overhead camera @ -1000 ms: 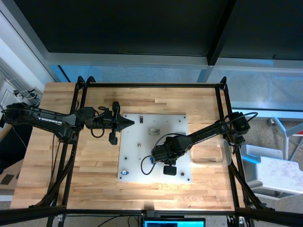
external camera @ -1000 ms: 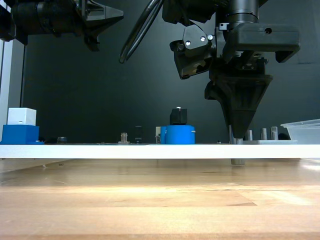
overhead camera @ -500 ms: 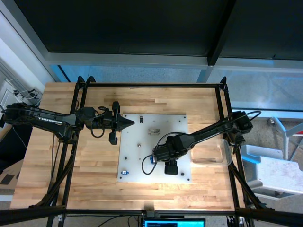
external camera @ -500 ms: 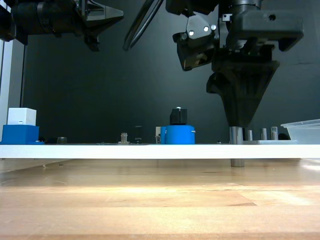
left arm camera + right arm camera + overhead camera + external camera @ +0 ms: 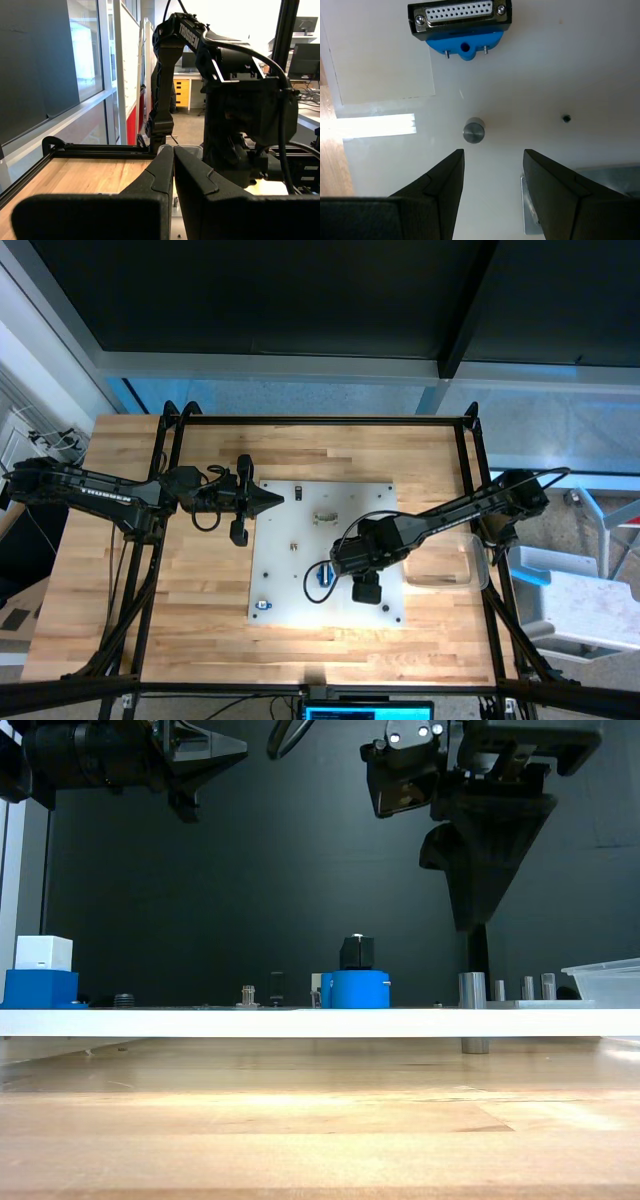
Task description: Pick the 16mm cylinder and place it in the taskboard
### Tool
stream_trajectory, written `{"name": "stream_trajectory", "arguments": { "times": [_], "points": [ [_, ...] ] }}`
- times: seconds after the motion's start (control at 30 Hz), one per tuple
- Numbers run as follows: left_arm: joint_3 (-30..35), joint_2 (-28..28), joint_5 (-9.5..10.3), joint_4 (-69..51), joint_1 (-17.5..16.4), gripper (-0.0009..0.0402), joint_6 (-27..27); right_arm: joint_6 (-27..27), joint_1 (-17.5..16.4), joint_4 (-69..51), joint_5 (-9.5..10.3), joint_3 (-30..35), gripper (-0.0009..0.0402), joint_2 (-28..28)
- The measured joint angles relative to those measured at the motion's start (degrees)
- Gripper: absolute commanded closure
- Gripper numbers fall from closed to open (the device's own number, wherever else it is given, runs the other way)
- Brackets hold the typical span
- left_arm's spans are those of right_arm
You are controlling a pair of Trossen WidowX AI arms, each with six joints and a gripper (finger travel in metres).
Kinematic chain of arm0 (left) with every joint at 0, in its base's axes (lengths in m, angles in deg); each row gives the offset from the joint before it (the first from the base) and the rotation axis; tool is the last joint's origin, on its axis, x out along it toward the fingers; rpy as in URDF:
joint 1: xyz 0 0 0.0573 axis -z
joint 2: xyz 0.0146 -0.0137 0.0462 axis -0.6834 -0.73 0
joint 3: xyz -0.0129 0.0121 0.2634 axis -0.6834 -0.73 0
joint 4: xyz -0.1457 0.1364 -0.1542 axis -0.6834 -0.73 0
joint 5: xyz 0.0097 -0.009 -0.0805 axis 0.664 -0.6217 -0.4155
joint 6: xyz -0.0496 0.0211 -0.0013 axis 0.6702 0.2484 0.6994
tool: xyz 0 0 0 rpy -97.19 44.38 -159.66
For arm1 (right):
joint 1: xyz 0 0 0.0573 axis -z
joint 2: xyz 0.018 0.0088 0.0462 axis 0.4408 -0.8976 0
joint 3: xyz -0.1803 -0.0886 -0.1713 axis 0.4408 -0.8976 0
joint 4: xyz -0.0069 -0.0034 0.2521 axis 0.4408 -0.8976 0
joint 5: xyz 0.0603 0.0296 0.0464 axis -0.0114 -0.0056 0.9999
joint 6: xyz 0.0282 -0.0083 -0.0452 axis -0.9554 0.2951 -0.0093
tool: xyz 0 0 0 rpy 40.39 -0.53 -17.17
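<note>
The cylinder [image 5: 473, 131], short and grey, stands upright in a hole of the taskboard [image 5: 290, 580], by its near edge, right of middle, its foot showing below. The white square taskboard lies flat mid-table.

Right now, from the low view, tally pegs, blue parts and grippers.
Pegs: 4 (cylinder, three others)
Blue parts: 2 (fitting, block)
Grippers: 2 (left gripper shut, high over the board's left edge; right gripper open, above the cylinder)
Total: 8
</note>
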Motion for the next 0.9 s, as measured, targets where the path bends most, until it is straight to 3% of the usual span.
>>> {"name": "stream_trajectory", "arguments": {
  "times": [0.9],
  "points": [
    [0.0, 0.0, 0.0, 0.0, 0.0, 0.0393, 0.0, 0.2, -0.1, -1.7, 0.46, 0.0, 0.0231, 4.5]
  ]
}}
